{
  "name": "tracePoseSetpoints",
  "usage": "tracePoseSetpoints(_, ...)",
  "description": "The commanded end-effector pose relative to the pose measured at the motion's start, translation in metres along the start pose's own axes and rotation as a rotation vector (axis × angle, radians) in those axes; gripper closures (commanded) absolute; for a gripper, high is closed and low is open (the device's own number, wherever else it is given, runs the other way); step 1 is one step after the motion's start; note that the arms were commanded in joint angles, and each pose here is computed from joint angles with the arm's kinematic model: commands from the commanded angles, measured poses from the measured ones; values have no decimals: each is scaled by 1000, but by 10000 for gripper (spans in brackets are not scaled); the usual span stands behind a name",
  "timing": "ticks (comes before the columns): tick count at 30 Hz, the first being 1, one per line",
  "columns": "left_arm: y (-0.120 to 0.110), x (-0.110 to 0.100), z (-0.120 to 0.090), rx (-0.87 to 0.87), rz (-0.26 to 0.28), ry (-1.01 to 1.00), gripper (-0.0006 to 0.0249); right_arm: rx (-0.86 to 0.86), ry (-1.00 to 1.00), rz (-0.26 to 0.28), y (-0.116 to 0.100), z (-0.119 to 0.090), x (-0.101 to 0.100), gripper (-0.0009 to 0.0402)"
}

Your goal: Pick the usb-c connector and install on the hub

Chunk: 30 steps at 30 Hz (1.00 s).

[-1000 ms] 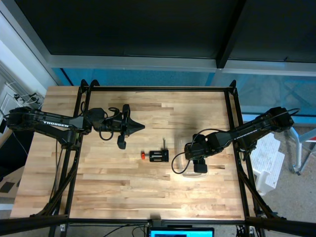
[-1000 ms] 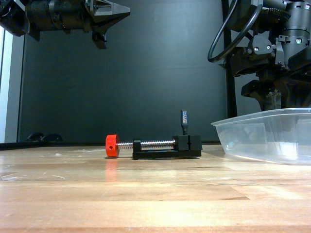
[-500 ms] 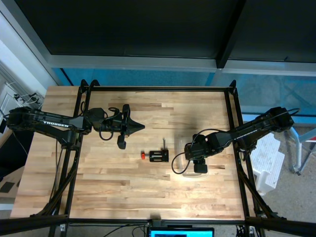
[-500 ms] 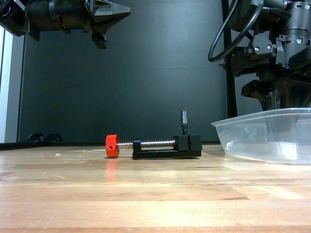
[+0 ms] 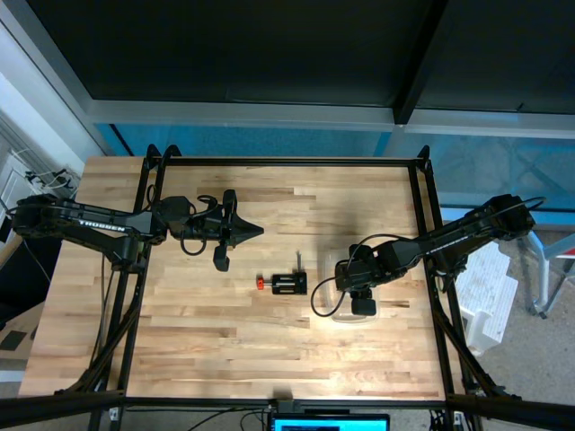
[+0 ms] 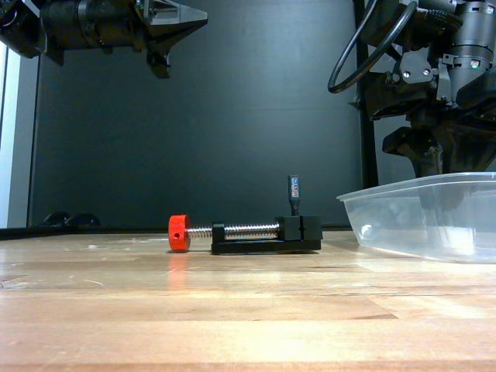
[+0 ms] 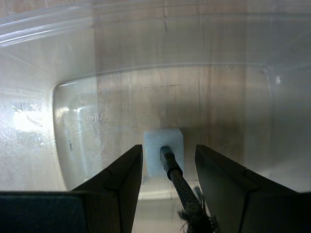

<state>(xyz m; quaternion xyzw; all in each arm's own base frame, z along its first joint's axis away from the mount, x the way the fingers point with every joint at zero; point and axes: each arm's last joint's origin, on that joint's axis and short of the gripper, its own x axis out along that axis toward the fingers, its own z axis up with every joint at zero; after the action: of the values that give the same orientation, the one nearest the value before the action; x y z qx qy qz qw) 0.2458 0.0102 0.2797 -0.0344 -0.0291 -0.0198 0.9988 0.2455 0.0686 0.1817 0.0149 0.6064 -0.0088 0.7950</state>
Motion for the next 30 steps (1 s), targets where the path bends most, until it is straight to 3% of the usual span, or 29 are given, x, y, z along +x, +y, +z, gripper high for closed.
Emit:
tracePoseSetpoints(1, 0, 0, 0, 0, 0, 0, 243, 1, 2, -1, 0, 0, 0, 245)
tracePoseSetpoints(14, 0, 0, 0, 0, 0, 0, 243, -4, 51, -18, -2, -5, 0, 246)
tracePoseSetpoints(30, 0, 0, 0, 0, 0, 0, 243, -31, 57, -3, -1, -5, 0, 320)
